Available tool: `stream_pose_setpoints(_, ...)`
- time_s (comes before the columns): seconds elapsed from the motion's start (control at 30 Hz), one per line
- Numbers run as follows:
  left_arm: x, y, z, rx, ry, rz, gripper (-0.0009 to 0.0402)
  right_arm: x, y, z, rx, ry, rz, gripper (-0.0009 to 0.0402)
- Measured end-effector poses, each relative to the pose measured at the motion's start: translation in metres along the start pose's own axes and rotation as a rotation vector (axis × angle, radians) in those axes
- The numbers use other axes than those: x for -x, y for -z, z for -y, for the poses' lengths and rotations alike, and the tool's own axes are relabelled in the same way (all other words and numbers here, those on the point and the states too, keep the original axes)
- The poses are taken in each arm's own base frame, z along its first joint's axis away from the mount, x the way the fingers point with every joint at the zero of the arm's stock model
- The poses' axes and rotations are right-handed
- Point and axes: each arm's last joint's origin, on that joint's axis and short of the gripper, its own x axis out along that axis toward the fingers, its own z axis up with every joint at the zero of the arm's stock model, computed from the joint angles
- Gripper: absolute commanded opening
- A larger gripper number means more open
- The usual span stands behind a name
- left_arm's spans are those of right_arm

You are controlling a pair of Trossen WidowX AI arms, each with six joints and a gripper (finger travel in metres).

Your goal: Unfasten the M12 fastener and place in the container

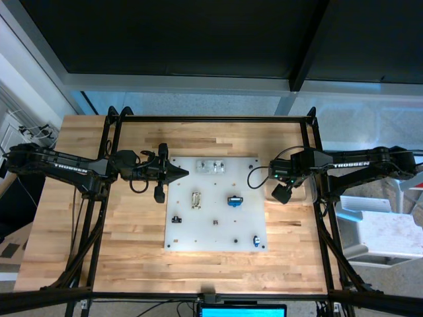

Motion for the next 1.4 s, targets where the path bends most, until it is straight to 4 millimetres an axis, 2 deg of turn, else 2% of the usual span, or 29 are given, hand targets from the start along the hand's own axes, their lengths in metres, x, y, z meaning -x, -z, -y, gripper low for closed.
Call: stream_pose_setpoints(1.4,0.000,0.000,0.000,0.000,0.000,0.000,0.0000,0.001,-0.011,-0.007,-0.007,-0.071,0.112,0.0256)
